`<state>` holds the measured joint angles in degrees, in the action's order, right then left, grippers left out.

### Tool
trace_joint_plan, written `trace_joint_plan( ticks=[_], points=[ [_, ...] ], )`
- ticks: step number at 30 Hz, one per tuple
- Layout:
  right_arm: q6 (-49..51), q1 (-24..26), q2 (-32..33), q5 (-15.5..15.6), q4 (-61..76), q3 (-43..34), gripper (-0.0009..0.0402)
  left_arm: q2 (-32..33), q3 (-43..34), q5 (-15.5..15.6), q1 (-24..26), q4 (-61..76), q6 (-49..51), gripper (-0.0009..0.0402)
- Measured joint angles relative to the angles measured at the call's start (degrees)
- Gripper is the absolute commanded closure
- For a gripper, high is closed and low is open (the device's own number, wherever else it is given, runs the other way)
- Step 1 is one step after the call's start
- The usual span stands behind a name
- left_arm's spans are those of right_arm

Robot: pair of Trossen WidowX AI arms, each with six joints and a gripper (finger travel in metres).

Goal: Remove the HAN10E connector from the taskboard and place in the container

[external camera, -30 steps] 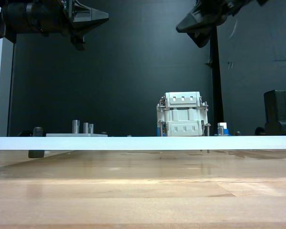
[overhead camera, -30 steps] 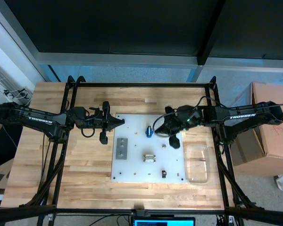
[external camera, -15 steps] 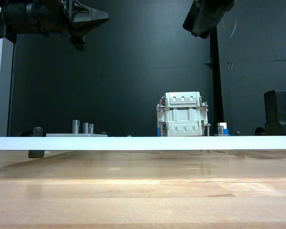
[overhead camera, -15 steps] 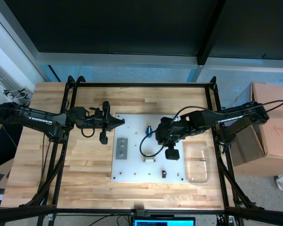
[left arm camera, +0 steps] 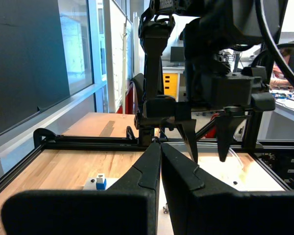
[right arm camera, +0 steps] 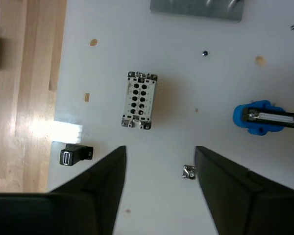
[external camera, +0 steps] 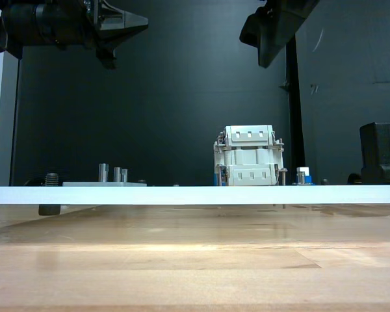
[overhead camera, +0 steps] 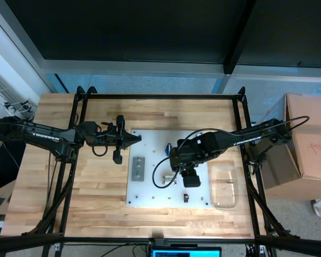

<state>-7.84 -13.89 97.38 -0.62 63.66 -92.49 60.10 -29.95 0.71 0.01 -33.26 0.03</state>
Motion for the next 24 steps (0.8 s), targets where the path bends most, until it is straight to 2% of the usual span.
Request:
trace_joint_plan(
  ticks=[4,8,24],
  points=[
    [-0.17,-0.15,1.18,-0.02,0.13,-0.37,0.0122,0.0,0.0,0.0,0.0,-0.02,0.0,0.0393],
    [-0.2,-0.28,1.88,-0.02,0.0,-0.37,0.0101,0.0,0.02,0.0,0.0,-0.02,0.0,0.0393],
    [-0.22,-1.64,8.7,-0.9,-0.68,-0.55,0.0094,0.0,0.0,-0.02,0.0,-0.02,0.02,0.0393]
  ],
)
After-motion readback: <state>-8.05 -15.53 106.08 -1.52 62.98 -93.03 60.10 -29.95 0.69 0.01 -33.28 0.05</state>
